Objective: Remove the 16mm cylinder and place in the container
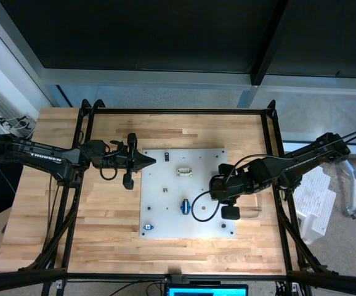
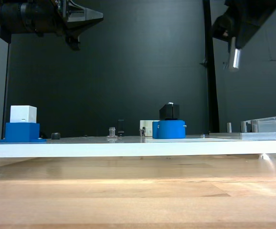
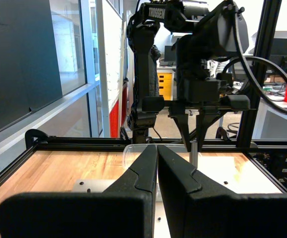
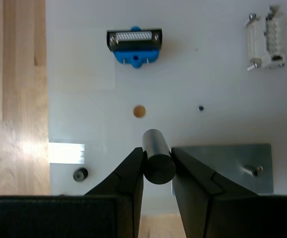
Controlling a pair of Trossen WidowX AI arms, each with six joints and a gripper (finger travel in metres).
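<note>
The right gripper point(image 4: 157, 154) hangs above the right part of the white board point(image 1: 165, 209), pointing straight down, and it is clenched on the 16mm cylinder point(image 2: 233, 59). The little grey peg sits upright between the two fingers, well clear of the board's surface. Looking down past it, I can see a small tan hole point(image 4: 139, 111) in the board and a grey metal plate point(image 4: 223, 166) just beside the peg's line (the blue connector point(image 4: 133, 47) lies farther along). The container point(image 2: 274, 124), a clear tub, sits low at the right side, near the board's right edge and below the raised peg. Over on the other side the left gripper point(image 3: 157, 147) is held high above the board's left edge, level and aimed inward, its fingers pressed together on nothing.
</note>
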